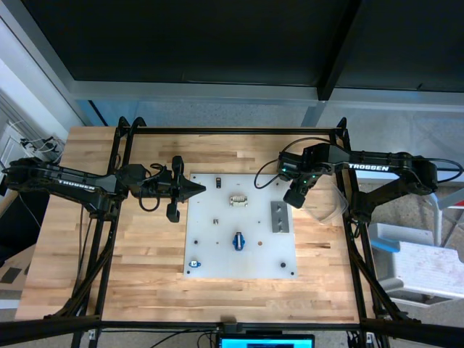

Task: Pick the 16mm cylinder and place it in the container

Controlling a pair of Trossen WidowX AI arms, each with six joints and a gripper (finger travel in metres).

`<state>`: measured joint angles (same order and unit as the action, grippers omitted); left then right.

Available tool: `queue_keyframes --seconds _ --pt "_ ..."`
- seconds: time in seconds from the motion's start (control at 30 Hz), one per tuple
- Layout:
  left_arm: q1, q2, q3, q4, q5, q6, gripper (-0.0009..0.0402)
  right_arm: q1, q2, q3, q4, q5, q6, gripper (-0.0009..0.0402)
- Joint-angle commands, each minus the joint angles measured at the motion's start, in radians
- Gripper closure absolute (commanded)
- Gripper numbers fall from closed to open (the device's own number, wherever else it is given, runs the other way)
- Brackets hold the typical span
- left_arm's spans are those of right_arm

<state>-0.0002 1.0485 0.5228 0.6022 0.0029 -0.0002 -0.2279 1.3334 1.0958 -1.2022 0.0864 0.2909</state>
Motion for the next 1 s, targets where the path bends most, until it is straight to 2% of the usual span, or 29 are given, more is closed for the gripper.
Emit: queue_keyframes --seconds 0.03,0.3,0.47,0.67,1.0 --pt "0.000 0.001 0.000 0.000 0.000 0.000 0.0393 -0.031 0.001 -0.038 0.002 0.000 0.000 0.0368" --pt "0.000 0.000 0.000 0.000 0.000 0.000 0.0393 -0.076 0.001 -0.122 0.002 -0.005 0.011 0.0368" --pt "0.000 0.001 0.000 0.000 0.000 0.000 0.0393 -0.080 0.001 -0.167 0.010 -0.063 0.010 0.0368" --pt "0.000 0.000 0.000 0.000 0.000 0.000 0.0393 -0.080 0.001 -0.208 0.026 -0.061 0.013 0.0368" --pt "0.000 0.000 0.000 0.000 0.000 0.000 0.0393 -0.080 0.001 -0.212 0.066 -0.055 0.015 0.0368"
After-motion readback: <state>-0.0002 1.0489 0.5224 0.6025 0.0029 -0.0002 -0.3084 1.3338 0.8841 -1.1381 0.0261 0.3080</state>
